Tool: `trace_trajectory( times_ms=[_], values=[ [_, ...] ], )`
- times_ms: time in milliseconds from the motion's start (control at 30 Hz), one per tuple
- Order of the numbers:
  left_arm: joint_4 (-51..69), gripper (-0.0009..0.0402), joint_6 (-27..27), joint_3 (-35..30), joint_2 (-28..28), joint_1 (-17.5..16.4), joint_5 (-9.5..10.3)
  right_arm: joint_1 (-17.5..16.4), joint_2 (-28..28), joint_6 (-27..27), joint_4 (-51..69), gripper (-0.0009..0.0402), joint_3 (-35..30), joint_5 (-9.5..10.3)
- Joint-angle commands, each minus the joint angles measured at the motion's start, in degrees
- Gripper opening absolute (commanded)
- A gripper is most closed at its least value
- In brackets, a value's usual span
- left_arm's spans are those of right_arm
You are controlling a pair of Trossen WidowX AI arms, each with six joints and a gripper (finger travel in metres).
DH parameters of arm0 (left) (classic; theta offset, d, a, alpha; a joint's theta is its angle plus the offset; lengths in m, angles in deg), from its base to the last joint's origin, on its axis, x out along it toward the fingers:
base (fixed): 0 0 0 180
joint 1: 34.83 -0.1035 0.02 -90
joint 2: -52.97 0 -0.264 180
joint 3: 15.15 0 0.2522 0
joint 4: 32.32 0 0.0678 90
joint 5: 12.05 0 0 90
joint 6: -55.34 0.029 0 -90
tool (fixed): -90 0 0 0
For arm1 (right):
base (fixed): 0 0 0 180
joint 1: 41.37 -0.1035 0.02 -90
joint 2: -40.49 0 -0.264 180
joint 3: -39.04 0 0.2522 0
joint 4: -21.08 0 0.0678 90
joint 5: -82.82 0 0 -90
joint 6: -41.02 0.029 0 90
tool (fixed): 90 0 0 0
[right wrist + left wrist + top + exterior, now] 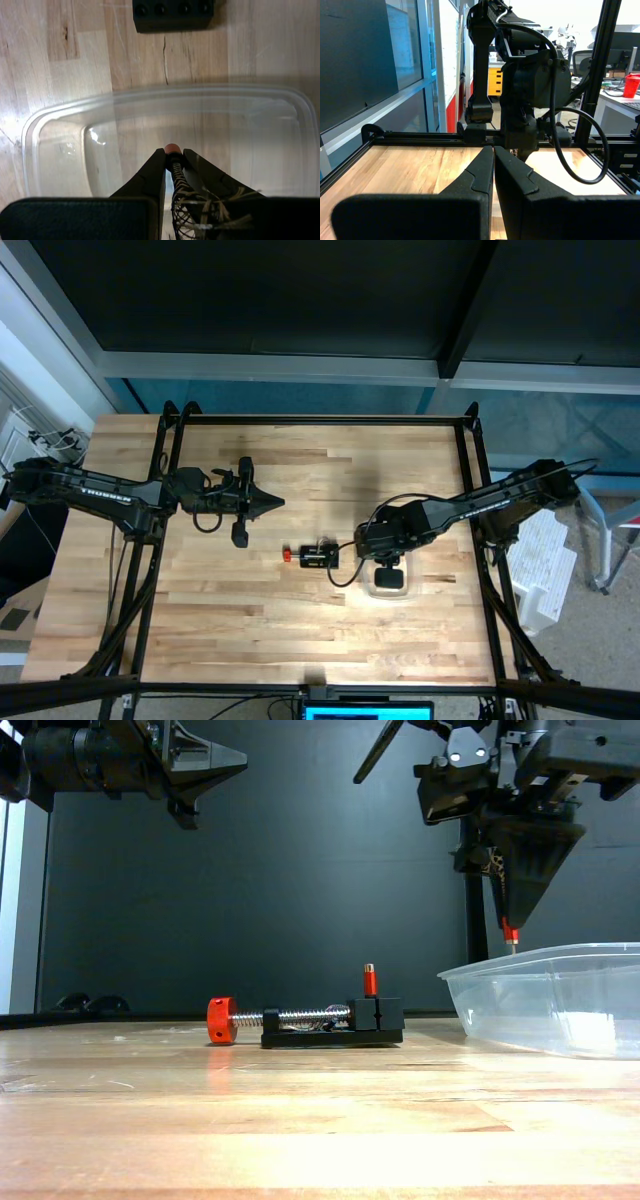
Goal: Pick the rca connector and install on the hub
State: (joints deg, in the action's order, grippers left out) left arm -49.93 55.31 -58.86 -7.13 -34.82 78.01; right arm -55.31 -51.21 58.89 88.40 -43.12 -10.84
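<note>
- The right gripper (509,917) hangs point-down over a clear plastic tray (545,1005) on the right half of the wooden desk (250,625). Its jaws are pinched nearly closed on the rca connector (511,934).
- In the low view, the connector pokes from the jaw tips as a small red-collared piece ending in a thin metal pin. It sits just above the tray's rim and touches neither the tray nor the desk.
- In the right wrist view, the right gripper (173,156) holds the rca connector (173,149) between its two black fingers. The connector's reddish end faces the tray (30,131) below.
- The hub (320,558) lies flat on the desk just beside the tray, on the side toward the left arm.
- The hub (335,1022) has its red stub (221,1020) at the end away from the tray. A short red post (369,980) stands upright on its black block.
- One edge of the hub (172,12) shows beyond the tray's far rim in the right wrist view.
- The left gripper (276,503) is held level, high above the desk's left half. It points toward the centre and sits well apart from the hub.
- In the left wrist view, the left gripper (493,150) has its jaws pressed together with nothing between them.
</note>
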Motion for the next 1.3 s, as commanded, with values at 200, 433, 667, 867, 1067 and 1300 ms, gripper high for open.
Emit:
trace_trajectory(
  times_ms=[200, 433, 667, 867, 1067, 1300],
  values=[
    [0.0, 0.0, 0.0, 0.0, 0.0, 0.0, 0.0, 0.9, -3.3, -0.4, 0.0, 0.0052, -3.3, -0.02],
    [0.0, 0.0, 0.0, 0.0, 0.0, 0.0, 0.0, 1.7, -6.4, -0.6, 0.0, 0.0091, -6.3, 0.0],
    [0.0, 0.0, 0.0, 0.0, 0.0, 0.0, 0.0, 2.6, -10.3, -1.8, 0.4, 0.013, -10.7, -0.2],
    [0.0, 0.0, 0.0, 0.0, 0.0, 0.0, 0.0, 3.3, -13.8, -3.3, 0.4, 0.0144, -14.4, -0.26],
    [0.0, 0.0, 0.0, 0.0, 0.0, 0.0, 0.0, 3.5, -14.7, -3.4, 0.1, 0.0145, -15.7, -0.28],
    [0.0, 0.0, 0.0, 0.0, 0.0, 0.0, 0.0, 3.5, -14.7, -3.4, 0.2, 0.0145, -15.7, -0.31]
  ],
)
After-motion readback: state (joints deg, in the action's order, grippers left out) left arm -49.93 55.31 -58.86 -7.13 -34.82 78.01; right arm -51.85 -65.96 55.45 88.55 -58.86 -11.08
